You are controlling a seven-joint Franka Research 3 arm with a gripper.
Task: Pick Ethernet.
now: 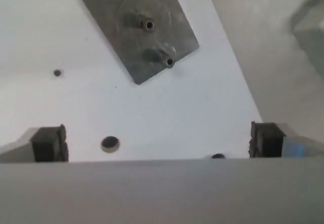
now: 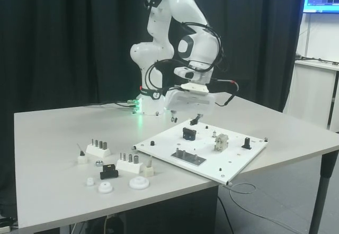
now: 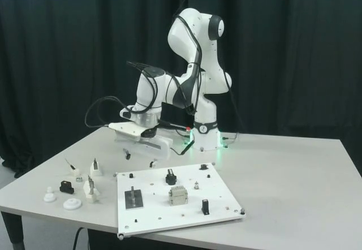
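My gripper (image 2: pixel 184 120) hangs open and holds nothing, a little above the far edge of the white board (image 2: pixel 233 162). In the wrist view the black pads (image 1: pixel 48 143) stand wide apart over bare board (image 1: pixel 202 107), with a grey metal plate (image 1: pixel 136 21) carrying two pegs beyond them. On the board stand a black block (image 2: pixel 189 133), a white-grey connector block (image 2: pixel 221 141) and a small upright black piece (image 2: pixel 246 143). I cannot tell which of them is the Ethernet part. From the second room view the gripper (image 3: pixel 140 159) is above the table just behind the board's far left corner.
Loose parts lie on the grey table beside the board: white peg holders (image 2: pixel 98 148), a small black piece (image 2: pixel 108 171) and white discs (image 2: pixel 140 182). The arm's base (image 3: pixel 205 131), with a green light, stands behind the board. A cable hangs from the wrist.
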